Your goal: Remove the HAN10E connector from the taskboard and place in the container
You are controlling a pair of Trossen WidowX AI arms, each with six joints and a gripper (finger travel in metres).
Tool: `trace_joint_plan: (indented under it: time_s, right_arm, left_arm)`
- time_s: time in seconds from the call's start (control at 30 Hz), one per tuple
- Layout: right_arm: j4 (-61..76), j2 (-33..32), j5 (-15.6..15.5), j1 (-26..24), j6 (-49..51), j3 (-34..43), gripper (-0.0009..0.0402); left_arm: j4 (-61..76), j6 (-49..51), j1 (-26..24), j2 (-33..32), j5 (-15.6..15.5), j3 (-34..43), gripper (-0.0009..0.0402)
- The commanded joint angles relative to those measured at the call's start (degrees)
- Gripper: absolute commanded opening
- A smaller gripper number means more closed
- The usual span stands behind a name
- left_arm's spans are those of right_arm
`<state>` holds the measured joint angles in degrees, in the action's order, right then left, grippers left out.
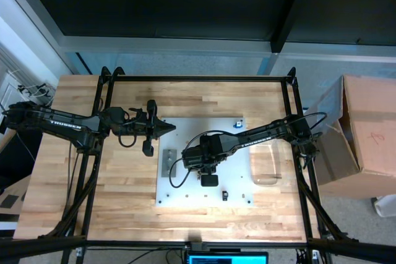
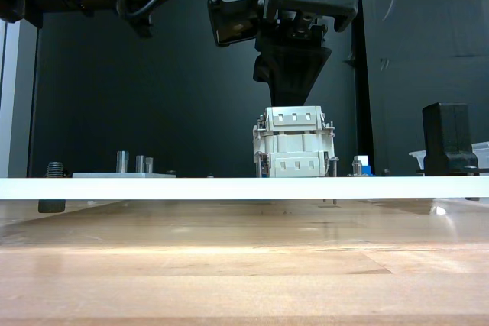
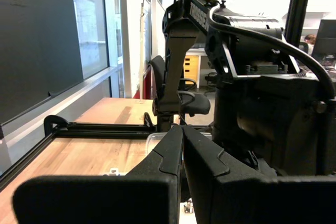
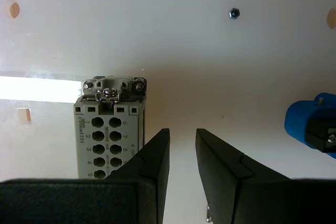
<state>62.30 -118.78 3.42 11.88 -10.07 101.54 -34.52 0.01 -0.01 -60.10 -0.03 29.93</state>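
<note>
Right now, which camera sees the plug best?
The right wrist view looks down on the plug, holes showing, beside the open right hand. The low view shows its side, on the board. The high view hides it under that hand. The left wrist view lacks it: the shut left hand hangs by the board.

Beside the right gripper's point(image 4: 182, 132) matt black plastic fingers point(image 4: 152, 171), the HAN10E connector point(image 4: 107, 140) is pale grey plastic with a shiny metal latch point(image 4: 108, 92). Beneath them the taskboard point(image 4: 210, 51) is smooth, faintly glossy white. The left gripper's point(image 3: 181, 128) fingers are equally matt black plastic.
</note>
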Motion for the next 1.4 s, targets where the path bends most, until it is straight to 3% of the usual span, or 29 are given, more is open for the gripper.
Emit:
trace_joint_plan:
  time_s: [0.03, 0.87, 1.4]
  right_arm:
    - [0.0, 0.1, 0.0, 0.0, 0.0, 0.1, 0.0063]
    - [0.9, 0.5, -0.4, 0.0, -0.3, 0.1, 0.0063]
    - [4.9, 9.3, -0.5, 0.9, -5.9, 0.1, 0.0065]
  left_arm:
    - [0.0, 0.0, 0.0, 0.0, 0.0, 0.0, 0.0]
    - [0.0, 0.0, 0.0, 0.0, 0.0, 0.0, 0.0]
    - [0.0, 0.0, 0.0, 0.0, 0.0, 0.0, 0.0]
